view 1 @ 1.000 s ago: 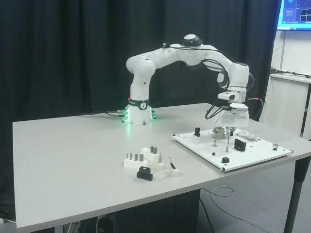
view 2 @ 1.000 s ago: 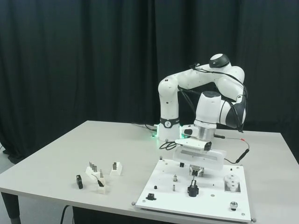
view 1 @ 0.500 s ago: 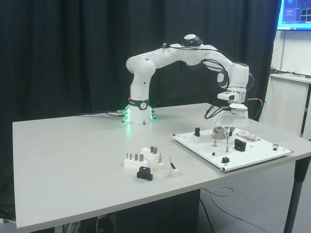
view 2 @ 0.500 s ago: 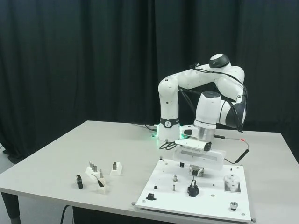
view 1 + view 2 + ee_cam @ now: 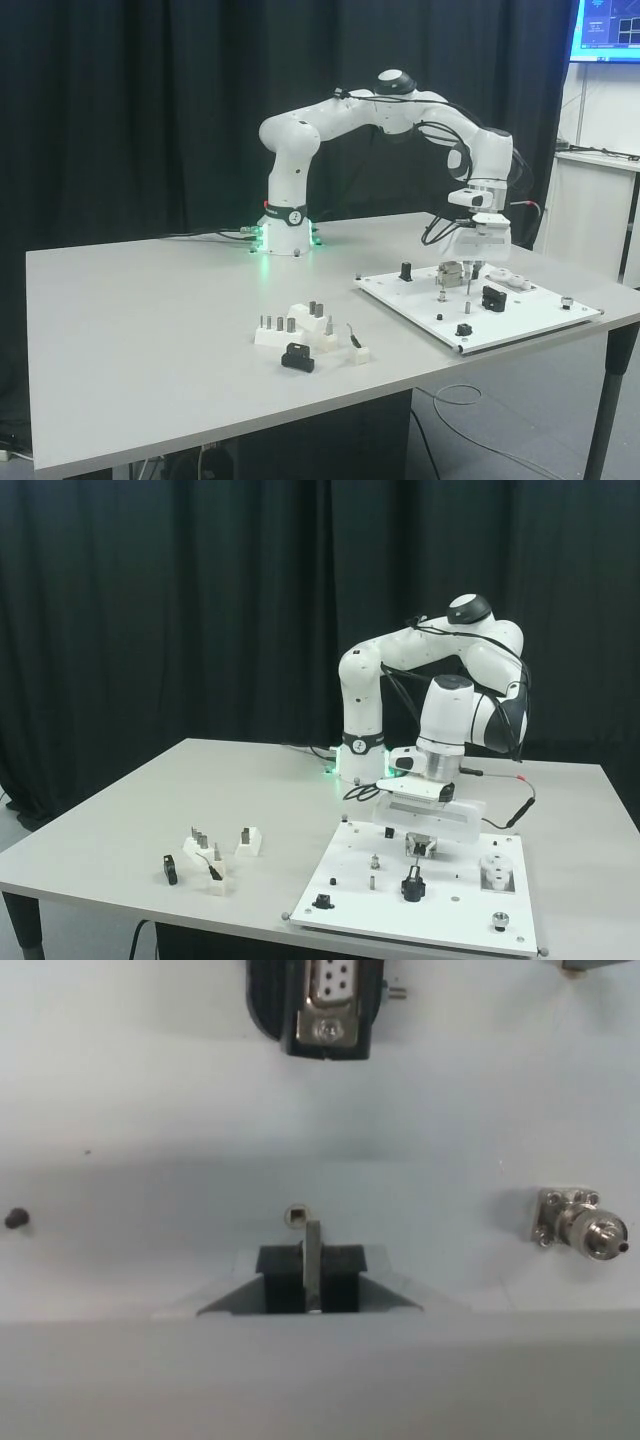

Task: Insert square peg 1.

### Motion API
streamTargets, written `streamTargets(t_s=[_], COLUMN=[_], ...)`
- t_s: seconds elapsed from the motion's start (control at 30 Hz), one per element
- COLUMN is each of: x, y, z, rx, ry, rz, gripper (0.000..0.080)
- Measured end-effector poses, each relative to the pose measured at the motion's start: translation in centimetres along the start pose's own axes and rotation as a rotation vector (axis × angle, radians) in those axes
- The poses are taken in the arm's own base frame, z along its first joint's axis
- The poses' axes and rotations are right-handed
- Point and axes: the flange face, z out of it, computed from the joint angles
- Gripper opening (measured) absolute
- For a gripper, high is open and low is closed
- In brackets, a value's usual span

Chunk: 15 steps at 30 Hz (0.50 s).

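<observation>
Wrist view shows the claw (image 5: 312, 1280) clamped on a slim grey square metal peg (image 5: 312, 1260), its two black finger pads (image 5: 280, 1278) pressing the shaft from either side. The peg hangs upright, its lower end just beside a small square hole (image 5: 297, 1216) in the white assembly board (image 5: 150, 1110); whether the tip is already over the opening or slightly off it cannot be told.

The peg looks stiff, light and smooth, so it could slip or twist between the pads under side load. A hold high on the shaft, as here, leaves the lower part free to enter, and its flat faces probably need to line up with the hole's sides before it will go down.

Near the hole on the board stand a black multi-pin connector socket with a metal face (image 5: 322, 1005), a small metal threaded connector on a square flange (image 5: 580, 1228), and a tiny black screw head (image 5: 14, 1219). None of them lies between peg and hole, so the way down looks open.

In the first room view, the board rests on the grey desk (image 5: 140, 320), with a cluster of white holder blocks carrying spare grey pegs (image 5: 295, 325) well apart from it, nearer the desk's middle.
</observation>
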Motion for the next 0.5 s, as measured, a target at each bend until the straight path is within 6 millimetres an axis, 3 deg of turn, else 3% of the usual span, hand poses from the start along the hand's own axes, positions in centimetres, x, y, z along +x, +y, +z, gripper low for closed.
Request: streamTargets(t_s=[0.5], x=[-0.04], y=[0.14], z=[0.29], rx=[-0.003], ry=[-0.005], rz=[0.009], gripper=[0.003])
